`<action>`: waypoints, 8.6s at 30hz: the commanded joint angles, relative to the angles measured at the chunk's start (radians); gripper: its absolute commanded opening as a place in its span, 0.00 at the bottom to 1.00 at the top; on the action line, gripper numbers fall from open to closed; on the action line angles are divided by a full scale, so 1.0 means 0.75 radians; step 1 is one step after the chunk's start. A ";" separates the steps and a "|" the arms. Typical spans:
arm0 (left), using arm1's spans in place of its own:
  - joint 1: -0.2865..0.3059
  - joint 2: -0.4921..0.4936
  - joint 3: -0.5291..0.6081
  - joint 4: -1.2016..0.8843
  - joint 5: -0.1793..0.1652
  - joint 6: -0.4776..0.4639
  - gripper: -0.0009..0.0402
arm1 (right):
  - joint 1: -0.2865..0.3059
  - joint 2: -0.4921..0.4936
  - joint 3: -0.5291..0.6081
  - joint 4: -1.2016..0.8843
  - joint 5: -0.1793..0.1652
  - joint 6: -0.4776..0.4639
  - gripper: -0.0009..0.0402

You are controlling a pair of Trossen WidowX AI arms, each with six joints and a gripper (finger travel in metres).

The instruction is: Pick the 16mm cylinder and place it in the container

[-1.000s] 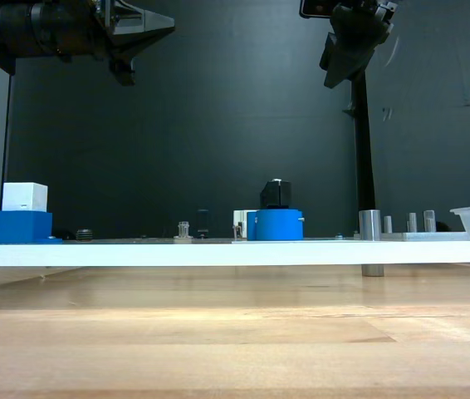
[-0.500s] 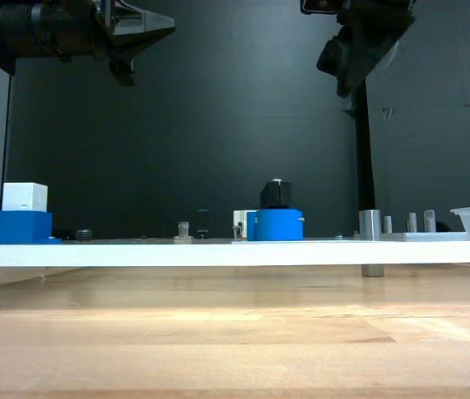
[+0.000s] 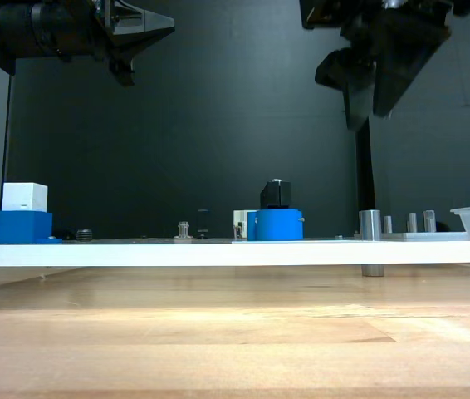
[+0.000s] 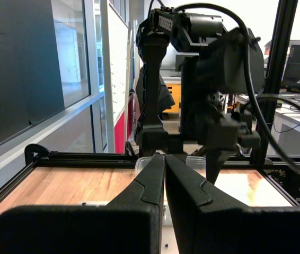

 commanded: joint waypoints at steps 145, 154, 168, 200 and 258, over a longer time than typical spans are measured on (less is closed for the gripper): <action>0.000 0.001 0.001 0.001 0.000 0.000 0.02 | 0.128 -0.377 -0.362 -0.104 0.020 0.261 0.09; 0.000 0.001 0.001 0.001 0.000 0.000 0.02 | 0.138 -0.542 -0.498 -0.144 -0.040 0.339 0.09; 0.000 0.001 0.001 0.000 0.000 0.000 0.02 | 0.235 -0.690 -0.744 -0.140 -0.154 0.514 0.09; 0.000 0.001 0.001 0.000 0.000 0.000 0.02 | 0.257 -0.688 -0.941 0.091 -0.253 0.582 0.33; 0.000 0.001 0.001 0.000 0.000 0.000 0.02 | 0.260 -0.688 -0.719 -0.060 -0.161 0.576 0.38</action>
